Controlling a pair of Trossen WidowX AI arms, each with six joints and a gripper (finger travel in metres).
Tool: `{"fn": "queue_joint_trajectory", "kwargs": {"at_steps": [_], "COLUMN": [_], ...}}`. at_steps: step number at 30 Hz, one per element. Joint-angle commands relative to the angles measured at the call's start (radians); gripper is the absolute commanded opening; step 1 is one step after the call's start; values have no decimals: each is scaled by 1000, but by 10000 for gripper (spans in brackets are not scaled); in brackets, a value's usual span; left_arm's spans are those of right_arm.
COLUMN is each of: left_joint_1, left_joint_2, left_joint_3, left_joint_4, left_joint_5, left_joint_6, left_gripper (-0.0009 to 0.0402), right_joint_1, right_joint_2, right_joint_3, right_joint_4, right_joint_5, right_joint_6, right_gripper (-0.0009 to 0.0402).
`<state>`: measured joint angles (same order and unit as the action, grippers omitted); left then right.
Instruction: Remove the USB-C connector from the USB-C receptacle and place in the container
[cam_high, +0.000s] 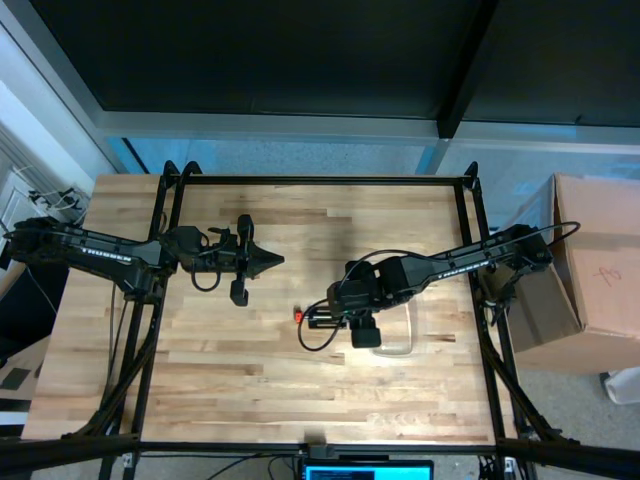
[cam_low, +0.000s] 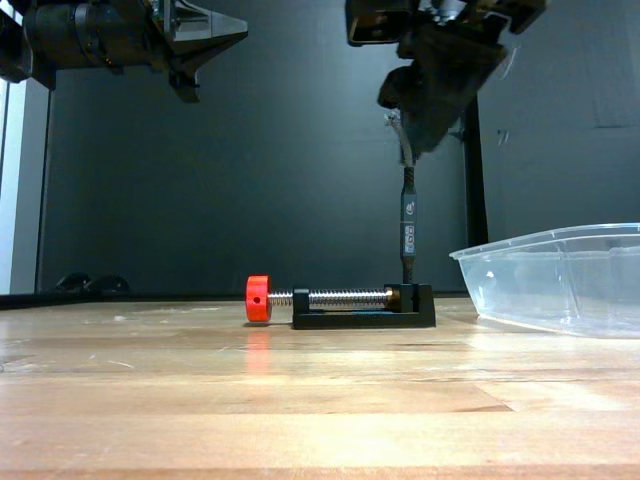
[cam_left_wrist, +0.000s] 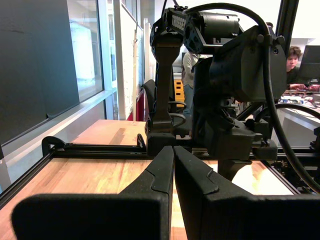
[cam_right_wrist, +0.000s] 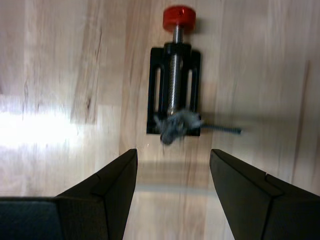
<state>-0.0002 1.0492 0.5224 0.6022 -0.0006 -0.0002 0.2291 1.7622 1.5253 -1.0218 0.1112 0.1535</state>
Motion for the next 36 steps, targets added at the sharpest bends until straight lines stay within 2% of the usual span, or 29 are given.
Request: {"fn": "queue_joint_trajectory", "kwargs": {"at_steps": [1,12,17,24,36], "left_joint_1": [0,0,0,0,0], "left_joint_2": [0,0,0,0,0], "left_joint_3": [0,0,0,0,0], "left_joint_4": [0,0,1,0,1], "left_joint_5": [0,0,0,0,0], "left_joint_6": [0,0,0,0,0], "left_gripper": [0,0,0,0,0], "right_joint_1": [0,-2,-2,-3,-6], "right_joint_2": [14,97,114,114,112], "right_joint_3": [0,64,51,-11,-16], "right_joint_4": [-2,-15,-18,54,73], "right_joint_5": [-4,-8,-7,-6,-6], "right_joint_6": [18,47,48,40,41], "right_gripper": [197,192,178,138,34]}}
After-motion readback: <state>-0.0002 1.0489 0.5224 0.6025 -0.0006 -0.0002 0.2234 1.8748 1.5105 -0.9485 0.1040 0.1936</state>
